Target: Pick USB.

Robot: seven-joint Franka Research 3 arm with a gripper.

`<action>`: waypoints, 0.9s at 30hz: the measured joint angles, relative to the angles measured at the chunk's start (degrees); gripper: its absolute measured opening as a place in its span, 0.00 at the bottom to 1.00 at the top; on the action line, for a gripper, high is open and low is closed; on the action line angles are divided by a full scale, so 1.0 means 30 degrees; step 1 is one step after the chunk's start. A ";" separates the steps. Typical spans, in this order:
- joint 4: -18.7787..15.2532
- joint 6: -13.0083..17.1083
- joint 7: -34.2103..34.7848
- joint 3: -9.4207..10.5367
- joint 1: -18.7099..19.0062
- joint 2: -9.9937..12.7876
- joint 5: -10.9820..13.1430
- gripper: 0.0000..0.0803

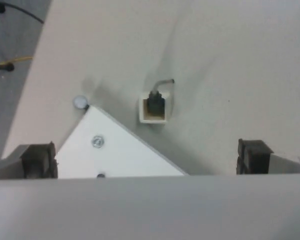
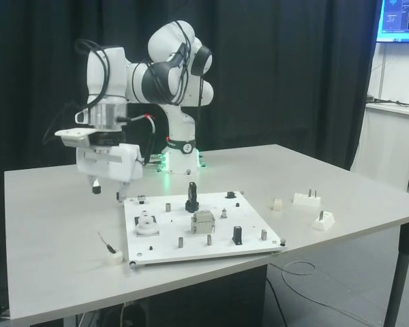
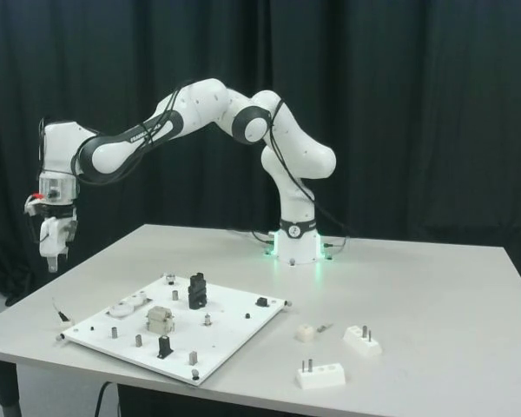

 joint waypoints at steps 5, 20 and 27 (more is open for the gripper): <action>0.0028 0.0010 -0.0002 -0.0008 -0.0045 0.0428 0.0000 1.00; 0.0540 0.0018 -0.0116 -0.0011 -0.0629 0.1614 0.0658 1.00; 0.0848 0.0156 -0.0672 -0.0010 -0.0810 0.2165 0.1453 1.00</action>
